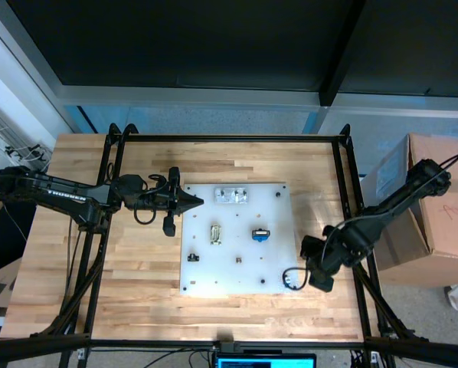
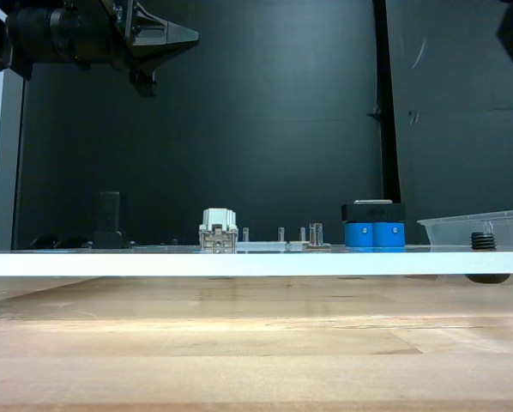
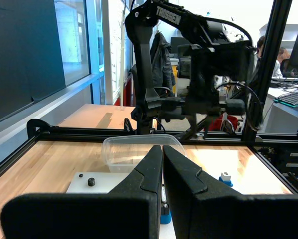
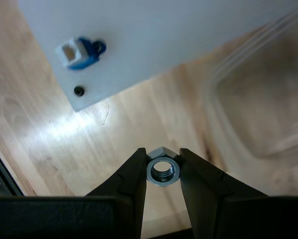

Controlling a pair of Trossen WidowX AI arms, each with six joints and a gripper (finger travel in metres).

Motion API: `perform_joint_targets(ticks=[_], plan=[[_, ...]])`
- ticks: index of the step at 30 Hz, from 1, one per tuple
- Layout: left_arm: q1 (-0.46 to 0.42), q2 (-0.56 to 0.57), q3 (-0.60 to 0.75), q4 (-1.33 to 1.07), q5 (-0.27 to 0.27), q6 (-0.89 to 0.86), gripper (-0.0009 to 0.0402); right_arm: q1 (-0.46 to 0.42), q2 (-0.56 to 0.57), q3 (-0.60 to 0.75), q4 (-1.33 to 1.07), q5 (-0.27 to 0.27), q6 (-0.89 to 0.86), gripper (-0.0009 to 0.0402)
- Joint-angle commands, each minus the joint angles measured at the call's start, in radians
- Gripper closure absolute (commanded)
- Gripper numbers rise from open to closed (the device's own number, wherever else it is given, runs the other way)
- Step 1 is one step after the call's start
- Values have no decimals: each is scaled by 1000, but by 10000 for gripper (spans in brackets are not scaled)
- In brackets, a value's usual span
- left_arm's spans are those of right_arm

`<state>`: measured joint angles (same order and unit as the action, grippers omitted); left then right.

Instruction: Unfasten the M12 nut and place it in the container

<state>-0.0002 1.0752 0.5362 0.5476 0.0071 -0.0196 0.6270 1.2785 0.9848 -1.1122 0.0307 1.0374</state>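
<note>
**Right arm.** The right gripper was raised above the bench, just outside the right edge of the white board and close to its near right corner. Its two fingers were closed onto the nut. One finger pressed on each opposite flat, and the gap between them was the width of the nut. The nut was held off the bench, and its threaded bore faced the wrist camera. It was clear of its stud.

**Stud.** The black stud stood on the board near the near right corner. Its ribs were exposed and it carried nothing on top.

**Container.** The clear container stood on the bench beside the right edge of the board, behind the stud in the low view. In the right wrist view the nut hung over bare wood, between the corner of the board and the wall of the container. The nut was not inside the container.

**Left arm.** The left gripper was held high over the left edge of the board, toward its far corner, and pointed across the board at the right arm. Its fingers were brought together, leaving only a hairline seam, and gripped nothing.

**Other items.** A blue connector sat on the board toward the right edge. A grey connector sat near the middle of the board.
</note>
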Motion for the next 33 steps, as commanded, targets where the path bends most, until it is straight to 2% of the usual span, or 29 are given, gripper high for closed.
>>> perform_joint_targets(ticks=[1, 9, 16, 20, 25, 33], plan=[[0, 0, 0, 0, 0, 0, 393, -71, -31, -2, -58, 31, -58, 380], [0, 0, 0, 0, 0, 0, 393, -267, -93, -37, -99, 61, -250, 380], [0, 0, 0, 0, 0, 0, 393, -456, -117, -98, -75, 64, -388, 380], [0, 0, 0, 0, 0, 0, 393, -533, -118, -141, -18, 66, -438, 380], [0, 0, 0, 0, 0, 0, 393, -576, -114, -220, 68, 64, -454, 380], [0, 0, 0, 0, 0, 0, 393, -589, -111, -342, 156, 63, -447, 380]])
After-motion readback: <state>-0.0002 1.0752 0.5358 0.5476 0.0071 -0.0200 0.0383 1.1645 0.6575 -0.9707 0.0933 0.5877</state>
